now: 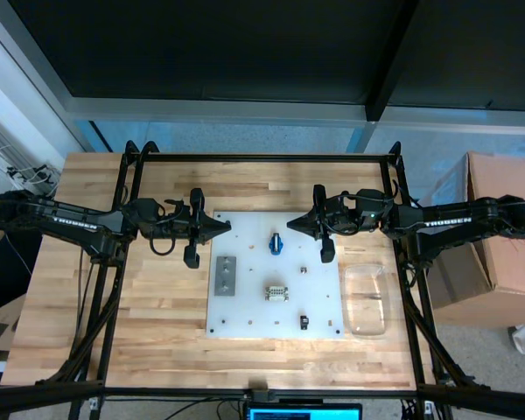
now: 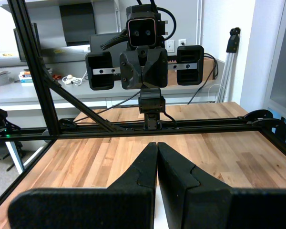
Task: Remove the HAN10E connector from the taskboard and place in the container
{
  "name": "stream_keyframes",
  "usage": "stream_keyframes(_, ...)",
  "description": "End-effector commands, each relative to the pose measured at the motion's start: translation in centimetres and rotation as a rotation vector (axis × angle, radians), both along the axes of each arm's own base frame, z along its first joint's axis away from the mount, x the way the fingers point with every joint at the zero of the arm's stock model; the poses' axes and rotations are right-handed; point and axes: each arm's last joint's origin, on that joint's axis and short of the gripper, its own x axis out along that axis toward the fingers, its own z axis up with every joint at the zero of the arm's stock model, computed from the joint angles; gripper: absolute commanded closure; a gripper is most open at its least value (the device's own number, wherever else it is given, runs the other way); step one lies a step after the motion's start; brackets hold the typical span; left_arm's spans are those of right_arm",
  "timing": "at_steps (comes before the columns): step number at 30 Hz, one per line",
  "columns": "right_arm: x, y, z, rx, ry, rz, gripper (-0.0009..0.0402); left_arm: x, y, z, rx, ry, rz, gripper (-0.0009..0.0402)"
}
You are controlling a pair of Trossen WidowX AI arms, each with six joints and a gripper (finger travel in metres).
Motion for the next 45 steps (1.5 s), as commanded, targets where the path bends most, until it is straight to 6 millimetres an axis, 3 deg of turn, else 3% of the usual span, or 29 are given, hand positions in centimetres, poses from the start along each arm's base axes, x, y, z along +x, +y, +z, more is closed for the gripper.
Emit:
stream_keyframes(1, 0.0, 0.0, 0.0, 0.0, 0.0, 0.0, 0.0393, 0.0, 0.0, 0.0, 0.0, 0.0, 0.0, 0.0393)
stream_keyframes(10, 0.0, 0.0, 0.1, 0.001, -0.002, 0.001, 0.0393, 0.0, 0.0, 0.0, 0.0, 0.0, 0.0, 0.0393)
stream_keyframes(16, 0.4, 0.5, 1.2, 0.045, 0.07, 0.015, 0.0393, 0.0, 0.0, 0.0, 0.0, 0.0, 0.0, 0.0393)
stream_keyframes(31, 3.3, 4.6, 3.2, -0.007, 0.587, 0.041, 0.0393, 0.0, 0.0, 0.0, 0.0, 0.0, 0.0, 0.0393)
stream_keyframes(45, 7.0, 9.0, 3.3, -0.011, 1.053, 0.043, 0.0393, 0.0, 0.0, 0.0, 0.0, 0.0, 0.0, 0.0393)
